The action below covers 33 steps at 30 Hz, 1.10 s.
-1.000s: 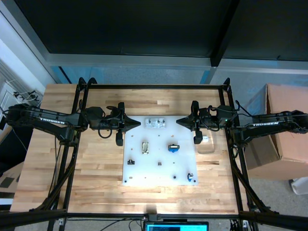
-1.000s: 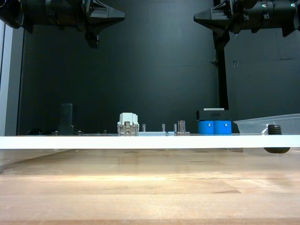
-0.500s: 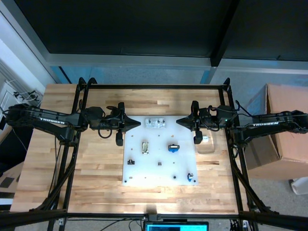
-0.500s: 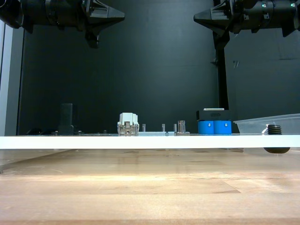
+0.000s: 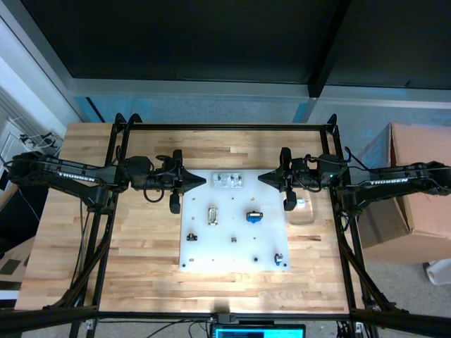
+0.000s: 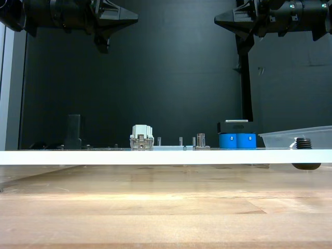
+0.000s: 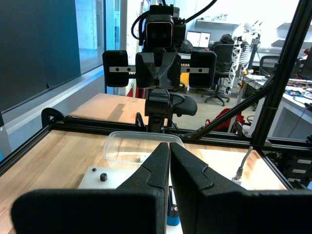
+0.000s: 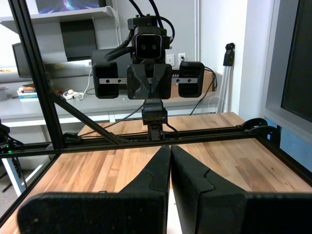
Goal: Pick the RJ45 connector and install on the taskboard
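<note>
Table [image 5: 141,239], high view: taskboard [image 5: 211,246] centred, clear tray [image 5: 304,215] just right.
Low view: left gripper [image 6: 136,19], right gripper [image 6: 217,21] high over taskboard, well apart.
Left wrist view: fingers [image 7: 151,170] pressed together, empty.
Right wrist view: fingers [image 8: 153,170] together, empty.
RJ45 connector: too small to pick out.

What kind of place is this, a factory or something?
Probably a robotics lab. Left gripper and right gripper, both shut, hang above a white task board on a wooden table; monitors and office chairs stand behind. I cannot tell where the RJ45 connector lies.

TROSSEN (white): left arm [image 5: 74,176], right arm [image 5: 387,181]
</note>
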Tool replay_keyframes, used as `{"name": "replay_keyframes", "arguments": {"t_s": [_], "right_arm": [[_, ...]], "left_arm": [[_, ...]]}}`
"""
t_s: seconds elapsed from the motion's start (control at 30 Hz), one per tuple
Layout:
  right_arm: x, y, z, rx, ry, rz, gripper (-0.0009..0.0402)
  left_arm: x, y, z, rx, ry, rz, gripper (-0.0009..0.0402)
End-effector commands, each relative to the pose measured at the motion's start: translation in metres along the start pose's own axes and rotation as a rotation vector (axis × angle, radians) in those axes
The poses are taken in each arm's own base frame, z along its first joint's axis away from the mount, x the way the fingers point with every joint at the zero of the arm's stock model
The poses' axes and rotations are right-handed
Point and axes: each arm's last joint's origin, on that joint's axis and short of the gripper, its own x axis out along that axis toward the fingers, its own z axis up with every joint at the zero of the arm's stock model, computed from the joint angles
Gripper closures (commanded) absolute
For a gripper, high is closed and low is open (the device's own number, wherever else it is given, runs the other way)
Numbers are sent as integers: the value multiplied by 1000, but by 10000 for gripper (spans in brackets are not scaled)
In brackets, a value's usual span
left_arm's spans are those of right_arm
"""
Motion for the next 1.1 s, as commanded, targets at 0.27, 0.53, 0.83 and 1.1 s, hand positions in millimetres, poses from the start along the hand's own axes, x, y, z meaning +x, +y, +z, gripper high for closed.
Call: {"name": "replay_keyframes", "arguments": {"t_s": [0.27,0.53,0.83,1.1], "right_arm": [[0,0,0,0,-1,0,393],[0,0,0,0,0,0,393],[0,0,0,0,0,0,393],[0,0,0,0,0,0,393]], "left_arm": [[0,0,0,0,-1,0,393],[0,0,0,0,0,0,392],[0,0,0,0,-1,0,392],[0,0,0,0,0,0,392]]}}
